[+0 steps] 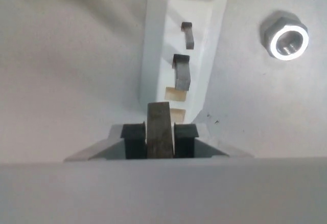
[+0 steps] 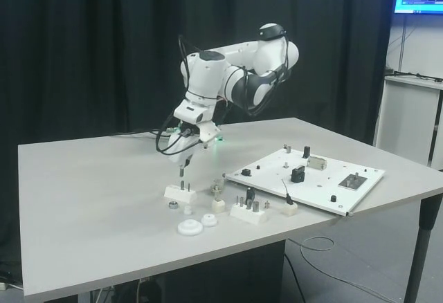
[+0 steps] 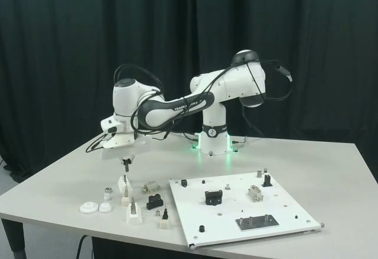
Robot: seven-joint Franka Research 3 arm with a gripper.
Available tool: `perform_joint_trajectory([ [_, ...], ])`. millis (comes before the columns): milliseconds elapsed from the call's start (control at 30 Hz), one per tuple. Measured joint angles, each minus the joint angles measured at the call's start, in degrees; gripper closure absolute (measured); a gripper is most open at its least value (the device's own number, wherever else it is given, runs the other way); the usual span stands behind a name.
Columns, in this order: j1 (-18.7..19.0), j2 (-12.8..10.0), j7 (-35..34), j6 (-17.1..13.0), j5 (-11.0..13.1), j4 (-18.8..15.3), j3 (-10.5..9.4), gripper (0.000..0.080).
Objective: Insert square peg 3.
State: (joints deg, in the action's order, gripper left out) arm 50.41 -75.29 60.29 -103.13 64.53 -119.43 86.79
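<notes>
My gripper [image 1: 159,141] is shut on a grey square peg [image 1: 159,124], which stands upright between the black pads. Just below it lies a white peg holder [image 1: 158,45] with two dark pegs [image 1: 181,71] still standing in it and two bare square slots nearest the held peg. In the first room view the gripper [image 2: 182,161] hangs a short way above the holder [image 2: 180,192], with the peg [image 2: 182,172] pointing down and clear of it. The second room view shows the same: gripper [image 3: 126,159] over the holder [image 3: 123,187].
A grey metal nut [image 1: 284,36] lies on the table beside the holder. White gears [image 2: 188,228], a second white holder with pegs [image 2: 249,213] and small parts lie near the front edge. The white assembly board [image 2: 311,175] lies to the right.
</notes>
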Motion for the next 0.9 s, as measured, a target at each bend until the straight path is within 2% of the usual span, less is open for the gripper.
perform_joint_trajectory([
  [333,0.82,0.08,-1.8,0.35,-0.12,-0.1,1.32,0.0689],
  [900,1.41,0.25,-1.9,0.36,-0.12,-0.11,1.9,0.0689],
])
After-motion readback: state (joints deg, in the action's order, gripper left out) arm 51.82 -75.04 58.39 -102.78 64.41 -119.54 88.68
